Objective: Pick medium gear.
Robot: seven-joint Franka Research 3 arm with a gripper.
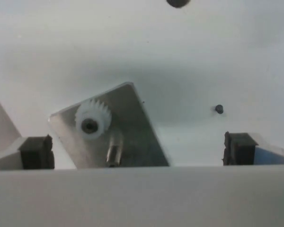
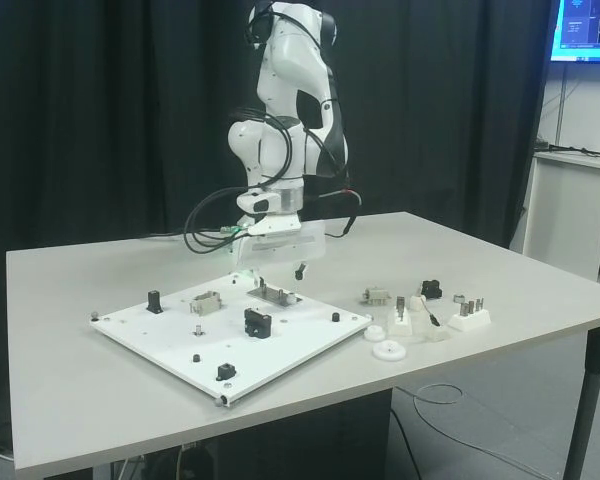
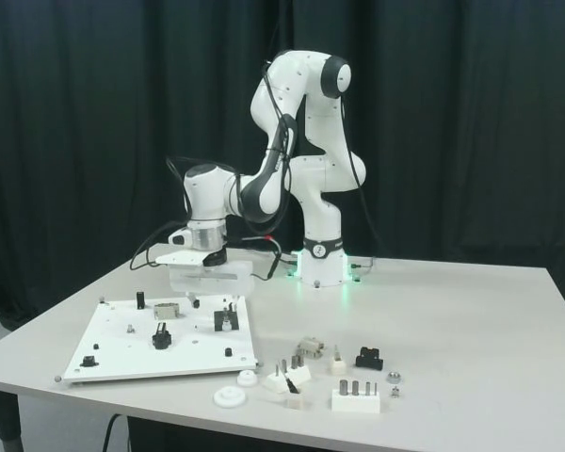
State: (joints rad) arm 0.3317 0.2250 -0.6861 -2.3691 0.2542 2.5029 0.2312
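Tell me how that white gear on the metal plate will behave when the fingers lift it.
The white gear looks like rigid plastic, so probably light and stiff. Its toothed rim may give the open gripper some bite. It seems seated on a peg of the grey plate, so it may bind unless pulled straight off.

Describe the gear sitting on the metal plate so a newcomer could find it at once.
Start at the white board on the grey table, then find the grey metal plate under the open gripper. The white toothed gear sits on that plate beside a bare metal peg. Unlike the two gears lying loose off the board, it is mounted.
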